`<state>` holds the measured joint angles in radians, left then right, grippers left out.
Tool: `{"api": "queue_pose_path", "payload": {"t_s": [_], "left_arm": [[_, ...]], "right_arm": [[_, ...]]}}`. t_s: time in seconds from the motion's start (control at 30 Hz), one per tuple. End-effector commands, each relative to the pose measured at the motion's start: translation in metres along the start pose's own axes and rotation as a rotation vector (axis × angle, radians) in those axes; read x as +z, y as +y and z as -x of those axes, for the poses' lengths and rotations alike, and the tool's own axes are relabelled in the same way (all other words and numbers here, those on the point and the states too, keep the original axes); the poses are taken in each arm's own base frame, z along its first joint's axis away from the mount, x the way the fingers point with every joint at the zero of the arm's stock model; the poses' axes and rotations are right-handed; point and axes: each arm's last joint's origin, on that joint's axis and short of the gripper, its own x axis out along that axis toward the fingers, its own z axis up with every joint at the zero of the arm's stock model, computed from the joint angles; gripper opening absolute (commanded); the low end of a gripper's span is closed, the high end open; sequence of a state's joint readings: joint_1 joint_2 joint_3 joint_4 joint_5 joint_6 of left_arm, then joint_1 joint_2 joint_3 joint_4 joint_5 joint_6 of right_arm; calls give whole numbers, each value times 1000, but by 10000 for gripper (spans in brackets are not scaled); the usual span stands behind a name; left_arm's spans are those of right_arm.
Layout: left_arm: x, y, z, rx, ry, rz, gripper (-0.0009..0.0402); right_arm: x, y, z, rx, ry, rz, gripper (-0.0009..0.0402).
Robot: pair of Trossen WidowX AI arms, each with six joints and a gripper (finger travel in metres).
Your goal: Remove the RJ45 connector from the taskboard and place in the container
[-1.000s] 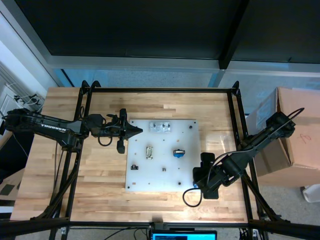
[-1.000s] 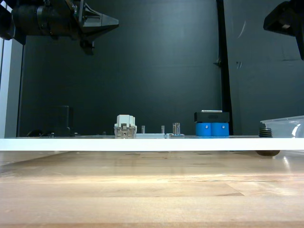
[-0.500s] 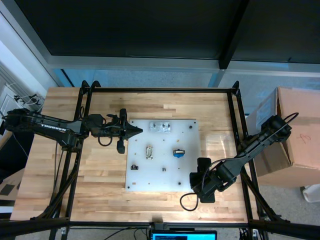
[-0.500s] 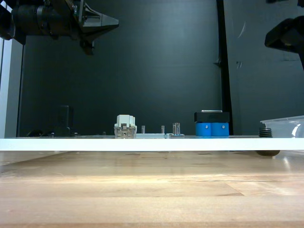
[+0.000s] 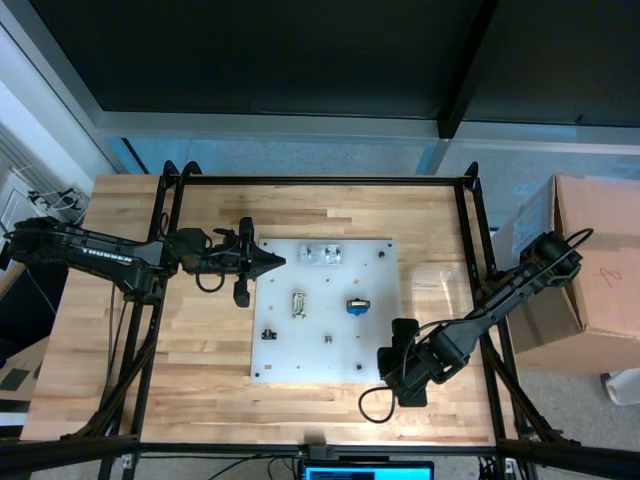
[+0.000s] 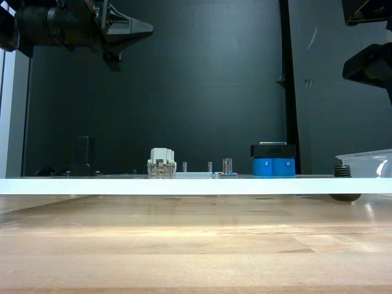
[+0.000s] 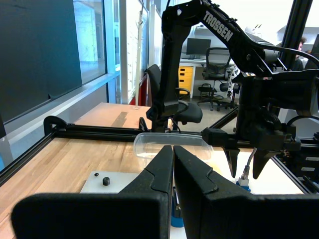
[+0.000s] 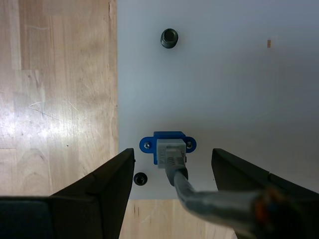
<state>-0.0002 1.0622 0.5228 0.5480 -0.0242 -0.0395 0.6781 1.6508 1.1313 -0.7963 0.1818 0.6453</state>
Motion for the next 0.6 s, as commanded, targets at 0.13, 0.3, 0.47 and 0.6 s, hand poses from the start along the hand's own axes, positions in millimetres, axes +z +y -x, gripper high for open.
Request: {"api": "queue_pose_path", "payload": {"t_s": [0.13, 0.3, 0.47, 0.6], "left_arm": [[0, 0, 0, 0, 0, 0, 0], [0, 0, 0, 0, 0, 0, 0], [0, 0, 0, 0, 0, 0, 0], [0, 0, 0, 0, 0, 0, 0]], "right_arm": [[0, 0, 2, 4, -6, 2, 158], [0, 0, 2, 4, -8, 2, 110], [0, 0, 2, 5, -9, 0, 57], [0, 0, 2, 5, -9, -3, 9]]}}
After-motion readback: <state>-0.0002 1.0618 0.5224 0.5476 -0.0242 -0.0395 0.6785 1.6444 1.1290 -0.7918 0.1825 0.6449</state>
